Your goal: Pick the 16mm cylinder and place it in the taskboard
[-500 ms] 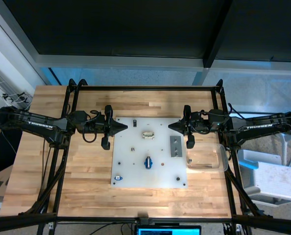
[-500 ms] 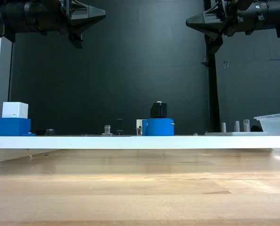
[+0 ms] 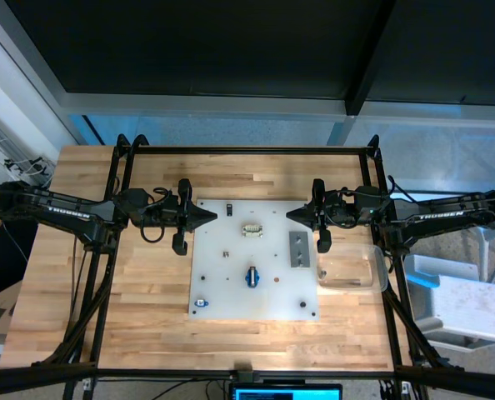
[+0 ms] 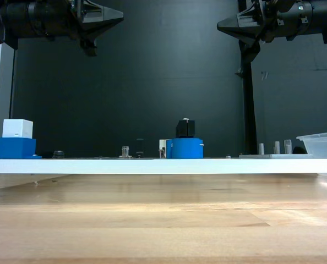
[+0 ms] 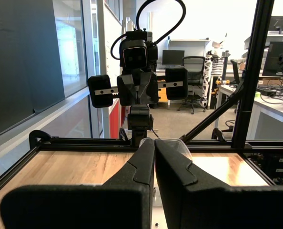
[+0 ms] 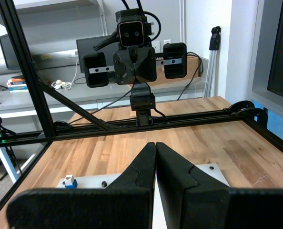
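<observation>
The taskboard (image 3: 231, 283) is a white square plate in the middle of the wooden table, carrying a blue part (image 3: 252, 277) and a grey metal block (image 3: 298, 248). From table height its white edge (image 4: 152, 166) runs across the low view. I cannot make out the 16mm cylinder for certain; a small dark item (image 3: 322, 272) lies at the left end of the clear tray. My left gripper (image 3: 215, 214) hovers shut above the board's far left corner, holding nothing. Opposite it, the right gripper (image 3: 287, 214) hangs shut and empty over the far right side.
A clear plastic tray (image 3: 381, 271) sits just right of the board. A white connector (image 3: 251, 228) and a small blue-and-white connector (image 3: 199, 303) stand on the board. Black frame rails (image 3: 247, 151) border the table. Each wrist view shows the opposite arm (image 5: 140, 71) facing it.
</observation>
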### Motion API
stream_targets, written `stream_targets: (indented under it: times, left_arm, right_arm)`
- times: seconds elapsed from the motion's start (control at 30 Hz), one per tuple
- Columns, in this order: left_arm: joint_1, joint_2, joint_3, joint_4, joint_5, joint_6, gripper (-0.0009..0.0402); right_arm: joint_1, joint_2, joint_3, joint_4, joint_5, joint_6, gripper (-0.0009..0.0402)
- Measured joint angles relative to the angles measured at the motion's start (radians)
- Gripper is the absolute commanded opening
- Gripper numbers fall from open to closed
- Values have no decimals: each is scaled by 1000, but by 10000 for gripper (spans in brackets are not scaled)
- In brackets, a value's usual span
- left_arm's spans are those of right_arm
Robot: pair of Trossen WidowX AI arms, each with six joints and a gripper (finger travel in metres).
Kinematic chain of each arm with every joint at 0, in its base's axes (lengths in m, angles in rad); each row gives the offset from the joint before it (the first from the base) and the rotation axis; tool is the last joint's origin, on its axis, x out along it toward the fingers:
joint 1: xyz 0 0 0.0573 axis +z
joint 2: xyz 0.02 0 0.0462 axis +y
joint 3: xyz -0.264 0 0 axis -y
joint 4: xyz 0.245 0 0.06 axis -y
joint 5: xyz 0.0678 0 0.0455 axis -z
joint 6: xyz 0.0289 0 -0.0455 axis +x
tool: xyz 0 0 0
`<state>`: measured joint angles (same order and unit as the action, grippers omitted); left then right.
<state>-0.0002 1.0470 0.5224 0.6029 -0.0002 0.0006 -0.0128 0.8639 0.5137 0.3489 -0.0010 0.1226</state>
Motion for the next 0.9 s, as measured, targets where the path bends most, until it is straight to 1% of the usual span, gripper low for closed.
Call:
stream_targets:
  times: [0.9]
  left_arm:
    - [0, 0, 0, 0, 0, 0, 0]
  right_arm:
    - [2, -5, 0, -5, -1, 28, 0]
